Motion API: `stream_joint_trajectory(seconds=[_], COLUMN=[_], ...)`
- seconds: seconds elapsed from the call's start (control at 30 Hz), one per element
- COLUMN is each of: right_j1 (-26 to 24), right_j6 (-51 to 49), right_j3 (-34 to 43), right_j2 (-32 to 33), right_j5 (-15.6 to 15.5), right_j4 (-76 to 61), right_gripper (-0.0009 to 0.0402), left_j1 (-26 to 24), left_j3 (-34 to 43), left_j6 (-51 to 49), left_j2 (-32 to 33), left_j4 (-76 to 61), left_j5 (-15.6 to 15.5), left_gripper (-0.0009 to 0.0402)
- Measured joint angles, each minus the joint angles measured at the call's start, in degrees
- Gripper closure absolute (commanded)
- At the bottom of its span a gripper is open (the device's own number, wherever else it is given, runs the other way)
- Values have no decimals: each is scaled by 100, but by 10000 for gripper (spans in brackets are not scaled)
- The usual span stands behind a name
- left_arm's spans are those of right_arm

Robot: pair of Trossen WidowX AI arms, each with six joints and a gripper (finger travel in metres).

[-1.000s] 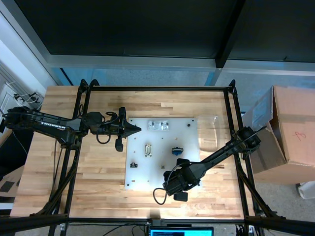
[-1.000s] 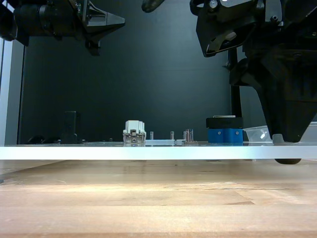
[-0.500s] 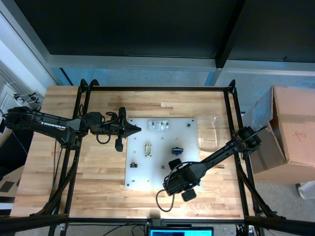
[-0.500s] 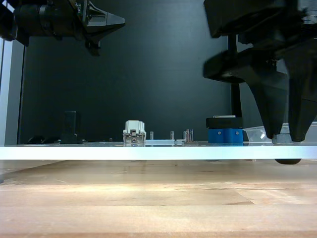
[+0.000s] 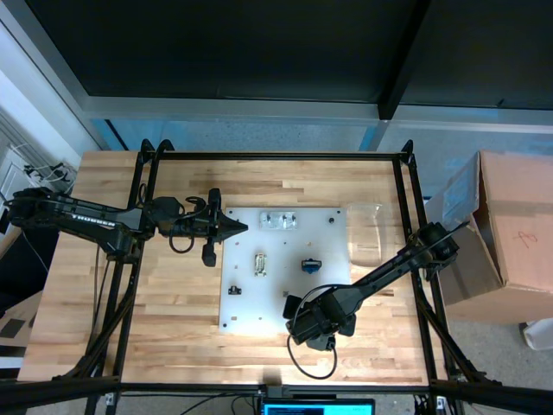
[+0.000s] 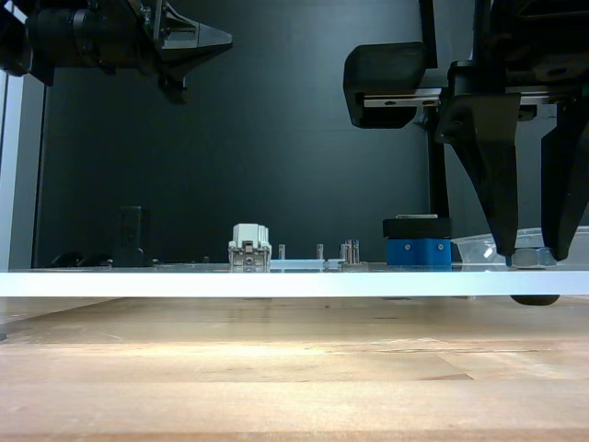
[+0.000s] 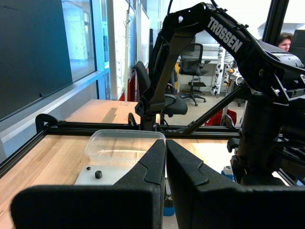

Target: Unfasten the M12 nut and place it in the container

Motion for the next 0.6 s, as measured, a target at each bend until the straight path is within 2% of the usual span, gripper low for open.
stream_joint_trajectory(seconds=[0.17,0.47,0.6], right_j1=[-4,11,22], right_j6=[7,166,417], right_j3=[2,-7,76], right_j2=[-7,-85,-212], right_j5=[-136,-212,-223], right_j4=[2,-39,-337], right_gripper=[341,235,214], left_j1=[0,0,0], left_j3=[2,0,0], left_j6=[2,0,0], left_j2=[0,0,0], left_j4=[0,0,0], left_j5=[-2,-2,-2], left_gripper=[393,393,393])
